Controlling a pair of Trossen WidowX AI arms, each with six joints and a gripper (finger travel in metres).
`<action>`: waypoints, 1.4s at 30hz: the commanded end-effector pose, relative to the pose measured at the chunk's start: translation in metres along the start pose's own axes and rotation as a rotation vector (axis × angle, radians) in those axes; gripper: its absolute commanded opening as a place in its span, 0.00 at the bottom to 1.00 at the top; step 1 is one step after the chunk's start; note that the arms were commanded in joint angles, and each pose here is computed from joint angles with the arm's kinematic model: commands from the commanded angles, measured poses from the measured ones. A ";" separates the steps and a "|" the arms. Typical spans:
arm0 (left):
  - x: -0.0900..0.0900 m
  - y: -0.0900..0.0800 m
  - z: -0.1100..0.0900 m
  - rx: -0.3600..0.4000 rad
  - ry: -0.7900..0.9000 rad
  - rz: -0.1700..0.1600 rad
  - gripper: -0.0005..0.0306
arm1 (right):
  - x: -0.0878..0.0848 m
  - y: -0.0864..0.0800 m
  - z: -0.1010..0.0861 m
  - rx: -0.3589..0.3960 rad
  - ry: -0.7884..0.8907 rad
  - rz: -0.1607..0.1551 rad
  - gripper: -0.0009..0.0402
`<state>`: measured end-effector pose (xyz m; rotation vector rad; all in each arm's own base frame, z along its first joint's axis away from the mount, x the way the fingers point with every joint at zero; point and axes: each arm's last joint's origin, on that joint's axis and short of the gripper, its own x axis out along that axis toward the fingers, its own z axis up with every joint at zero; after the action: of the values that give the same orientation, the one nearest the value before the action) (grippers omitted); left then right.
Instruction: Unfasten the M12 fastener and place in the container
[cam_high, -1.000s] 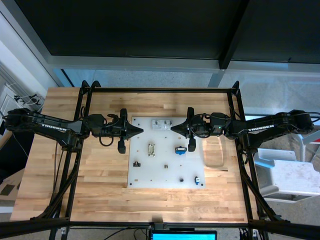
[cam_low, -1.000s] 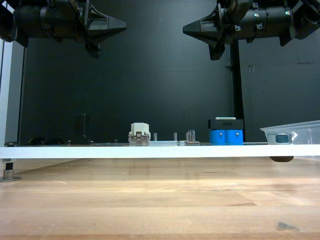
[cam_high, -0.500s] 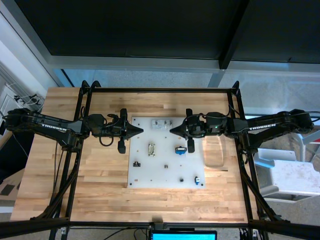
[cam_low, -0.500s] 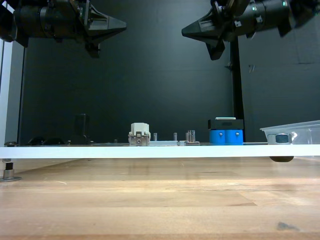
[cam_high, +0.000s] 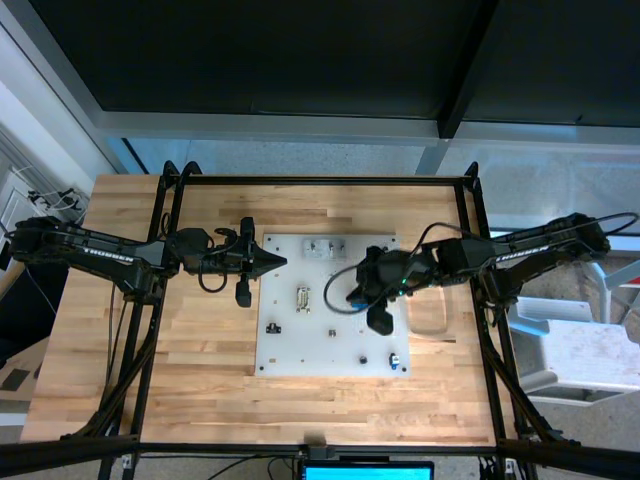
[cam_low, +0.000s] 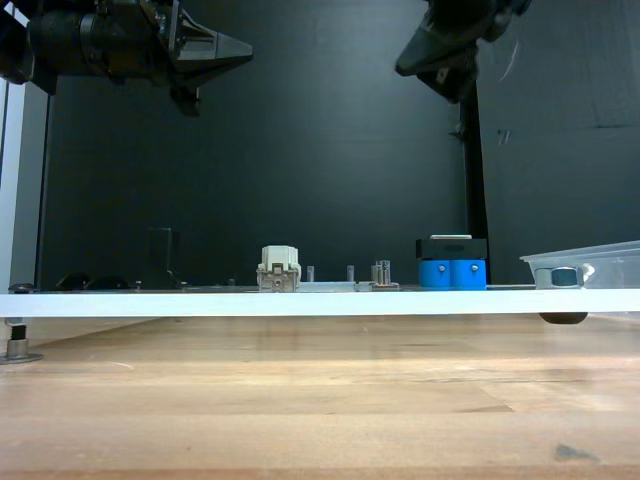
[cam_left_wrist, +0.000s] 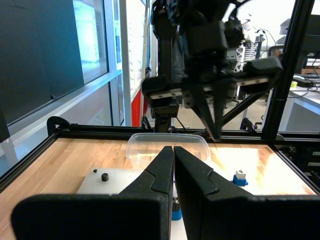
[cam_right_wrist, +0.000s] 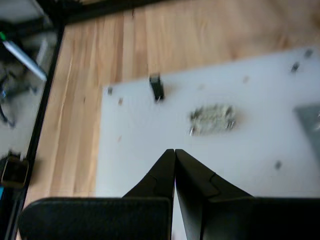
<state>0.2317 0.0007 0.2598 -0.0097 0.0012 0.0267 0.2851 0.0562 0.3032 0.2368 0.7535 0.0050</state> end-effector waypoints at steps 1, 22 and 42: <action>0.000 0.000 0.000 0.000 0.000 0.000 0.02 | 0.003 0.010 0.002 0.039 0.116 -0.027 0.02; 0.000 0.000 0.000 0.000 0.000 0.000 0.02 | 0.048 0.071 -0.002 0.209 0.648 -0.230 0.02; 0.000 0.000 0.000 0.000 0.000 0.000 0.02 | 0.102 0.096 -0.034 0.127 0.687 -0.270 0.40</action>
<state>0.2317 0.0007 0.2597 -0.0097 0.0016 0.0267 0.3433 0.1653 0.2343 0.2603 1.4681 -0.2315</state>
